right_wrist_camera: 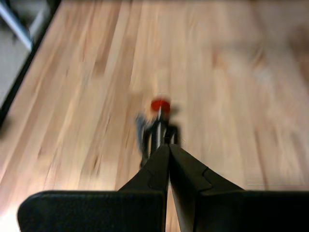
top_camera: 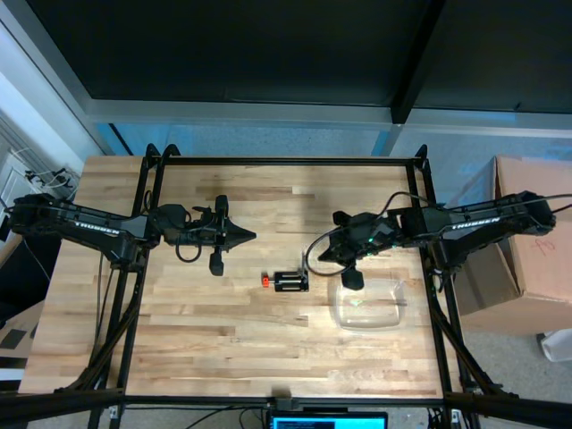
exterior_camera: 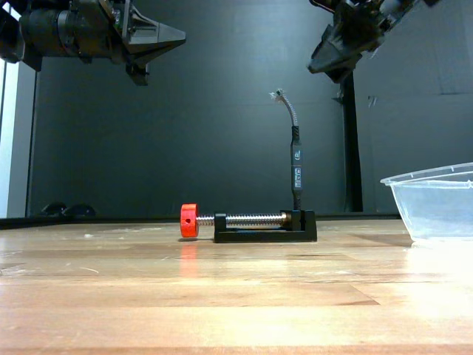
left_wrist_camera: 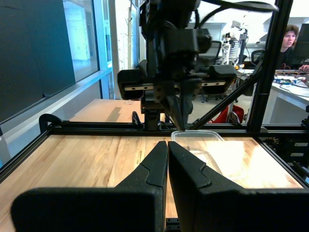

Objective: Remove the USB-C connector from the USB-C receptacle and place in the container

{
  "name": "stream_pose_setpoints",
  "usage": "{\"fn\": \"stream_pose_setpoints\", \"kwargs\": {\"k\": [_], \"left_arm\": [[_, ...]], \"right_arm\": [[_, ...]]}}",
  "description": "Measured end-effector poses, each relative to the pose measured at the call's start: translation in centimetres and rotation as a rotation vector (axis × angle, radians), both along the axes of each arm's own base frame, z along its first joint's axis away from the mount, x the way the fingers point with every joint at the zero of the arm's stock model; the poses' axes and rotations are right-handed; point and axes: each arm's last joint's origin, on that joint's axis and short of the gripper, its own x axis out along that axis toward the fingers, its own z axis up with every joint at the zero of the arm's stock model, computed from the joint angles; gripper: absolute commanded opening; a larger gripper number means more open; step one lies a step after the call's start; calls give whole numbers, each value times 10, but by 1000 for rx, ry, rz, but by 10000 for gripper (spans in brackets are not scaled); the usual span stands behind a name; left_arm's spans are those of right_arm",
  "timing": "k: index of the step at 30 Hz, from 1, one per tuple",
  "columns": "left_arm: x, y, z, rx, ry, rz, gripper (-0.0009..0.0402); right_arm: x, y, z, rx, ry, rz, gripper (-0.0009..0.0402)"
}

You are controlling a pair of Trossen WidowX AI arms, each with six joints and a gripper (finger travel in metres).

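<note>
USB-C connector (exterior_camera: 297,166) seated upright, left gripper (exterior_camera: 182,32), right gripper (exterior_camera: 311,70) closed, well above

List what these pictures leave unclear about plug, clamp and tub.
Plug depth: low view, clamp hides its tip and the socket; it stands upright.
Clamp: right wrist view, blurred, partly behind the shut right gripper raised above it.
Tub: low view, cut off by the edge.
Left wrist view: no clamp visible past the shut left gripper, raised at the table's left.

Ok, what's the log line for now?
USB-C connector: upright in receptacle | left claw: shut, raised at left | right claw: shut, above connector | container: on table
</note>
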Motion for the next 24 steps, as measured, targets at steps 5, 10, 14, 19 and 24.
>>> {"fn": "stream_pose_setpoints", "kwargs": {"k": [5, 10, 14, 19, 24], "left_arm": [[0, 0, 0, 0, -1, 0, 0], [0, 0, 0, 0, -1, 0, 0], [0, 0, 0, 0, 0, 0, 0], [0, 0, 0, 0, -1, 0, 0], [0, 0, 0, 0, 0, 0, 0]], "right_arm": [[10, 6, 11, -39, 146, -6, 19], [24, 12, 22, -79, 247, -27, 37], [37, 15, 30, -84, 261, -24, 42], [49, 18, 36, -88, 293, -24, 41], [57, 21, 33, -97, 341, -20, 41]]}}
